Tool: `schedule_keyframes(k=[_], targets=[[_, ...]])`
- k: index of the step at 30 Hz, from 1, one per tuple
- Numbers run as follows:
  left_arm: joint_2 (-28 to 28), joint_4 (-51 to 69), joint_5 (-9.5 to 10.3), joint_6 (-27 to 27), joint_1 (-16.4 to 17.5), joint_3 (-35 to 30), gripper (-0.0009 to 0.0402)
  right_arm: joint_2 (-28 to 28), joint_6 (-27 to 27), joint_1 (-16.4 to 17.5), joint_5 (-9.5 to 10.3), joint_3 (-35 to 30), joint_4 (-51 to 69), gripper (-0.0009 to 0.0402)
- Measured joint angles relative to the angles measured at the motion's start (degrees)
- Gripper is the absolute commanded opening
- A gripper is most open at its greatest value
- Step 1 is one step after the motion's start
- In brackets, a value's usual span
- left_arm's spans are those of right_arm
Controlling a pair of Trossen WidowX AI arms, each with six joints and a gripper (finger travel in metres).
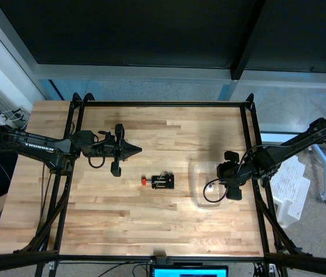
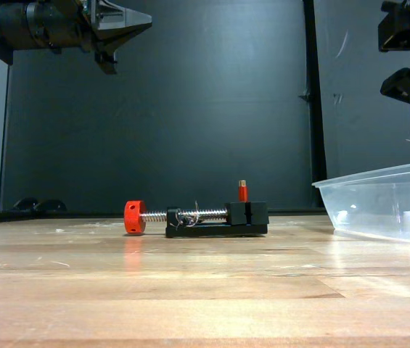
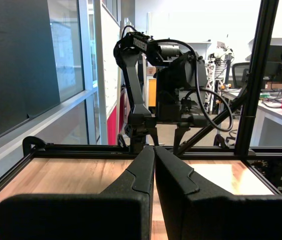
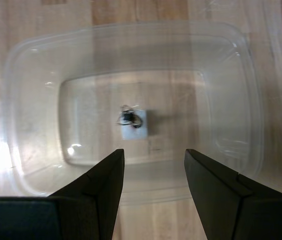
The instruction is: Pick the RCA connector and install on taskboard
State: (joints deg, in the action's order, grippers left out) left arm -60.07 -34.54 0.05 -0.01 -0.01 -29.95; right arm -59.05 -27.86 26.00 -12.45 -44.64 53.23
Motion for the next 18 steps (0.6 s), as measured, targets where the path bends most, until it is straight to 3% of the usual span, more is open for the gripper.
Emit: schedule_keyframes(k=[18], targets=[[0.0, 0.0, 0.0, 0.02, 0.0, 0.0, 0.0, -5.9, -0.17, 1.38, 0.0, 4.87, -10.73, 0.0169]])
